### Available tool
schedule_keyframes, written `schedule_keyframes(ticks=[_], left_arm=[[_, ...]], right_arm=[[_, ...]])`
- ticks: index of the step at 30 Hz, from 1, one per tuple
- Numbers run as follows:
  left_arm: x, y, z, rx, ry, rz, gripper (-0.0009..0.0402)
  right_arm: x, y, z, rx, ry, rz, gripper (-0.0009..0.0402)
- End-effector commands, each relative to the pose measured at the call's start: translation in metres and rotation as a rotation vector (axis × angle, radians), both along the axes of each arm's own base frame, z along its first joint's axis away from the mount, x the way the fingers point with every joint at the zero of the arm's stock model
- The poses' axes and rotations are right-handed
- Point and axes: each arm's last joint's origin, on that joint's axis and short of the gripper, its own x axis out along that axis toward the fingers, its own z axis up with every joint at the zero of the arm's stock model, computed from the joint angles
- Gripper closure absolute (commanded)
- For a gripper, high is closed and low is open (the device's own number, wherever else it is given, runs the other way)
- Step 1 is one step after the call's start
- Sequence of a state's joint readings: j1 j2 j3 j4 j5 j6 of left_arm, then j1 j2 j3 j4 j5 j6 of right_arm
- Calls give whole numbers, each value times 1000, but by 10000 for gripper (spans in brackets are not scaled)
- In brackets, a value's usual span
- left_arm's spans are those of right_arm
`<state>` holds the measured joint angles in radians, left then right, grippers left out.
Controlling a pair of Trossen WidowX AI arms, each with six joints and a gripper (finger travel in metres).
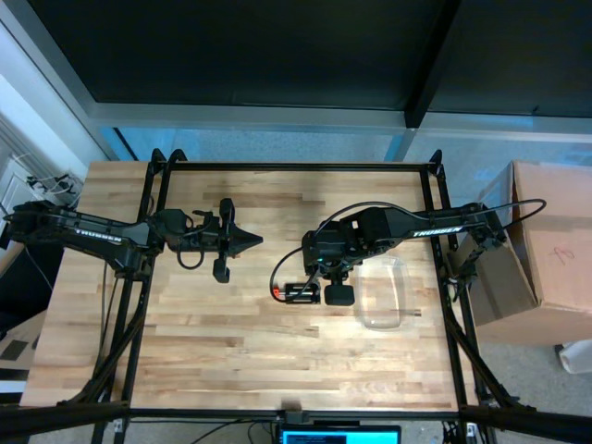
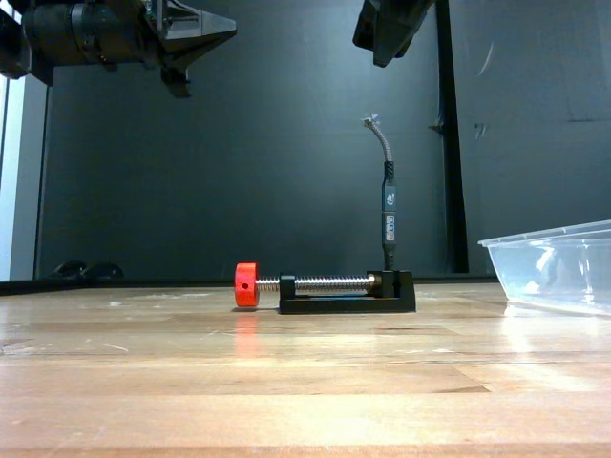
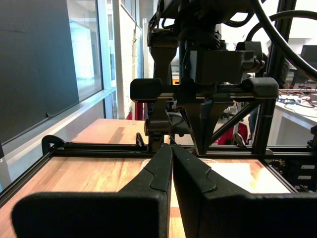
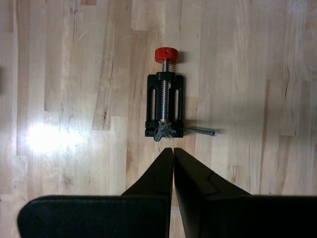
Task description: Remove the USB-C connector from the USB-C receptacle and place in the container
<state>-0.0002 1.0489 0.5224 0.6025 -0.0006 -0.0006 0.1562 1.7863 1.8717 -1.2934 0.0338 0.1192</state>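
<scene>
In the high view, the left gripper [image 1: 248, 240] is hovering left of centre, and the right gripper [image 1: 336, 281] is hanging over the vise [image 1: 301, 292] beside the container [image 1: 384, 294]. In the low view, the USB-C connector [image 2: 389, 215] is standing upright, seated in the vise-clamped receptacle, which is hidden. In both wrist views, the fingers [image 3: 157, 174] [image 4: 157, 174] are pressing together on nothing. The connector is probably light, with a rigid body and a springy cable stub, so the body looks the best place to grip.

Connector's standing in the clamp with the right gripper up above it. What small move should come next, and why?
Probably open the right gripper and lower it: it is shut, high above the connector, which stands upright with its lower end in the clamp. The left gripper hangs shut, high to the left.
</scene>
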Motion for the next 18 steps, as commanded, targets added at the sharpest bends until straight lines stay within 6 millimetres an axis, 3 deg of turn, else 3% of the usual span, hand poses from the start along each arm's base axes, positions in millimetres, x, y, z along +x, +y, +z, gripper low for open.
schedule_keyframes(ticks=[1,12,18], left_arm=[[0,0,0,0,0,0,393],[0,0,0,0,0,0,393],[0,0,0,0,0,0,393]], right_arm=[[1,0,-1,0,2,-5,369],[-1,1,-2,-3,28,-4,197],[0,1,-4,-5,32,-3,156]])
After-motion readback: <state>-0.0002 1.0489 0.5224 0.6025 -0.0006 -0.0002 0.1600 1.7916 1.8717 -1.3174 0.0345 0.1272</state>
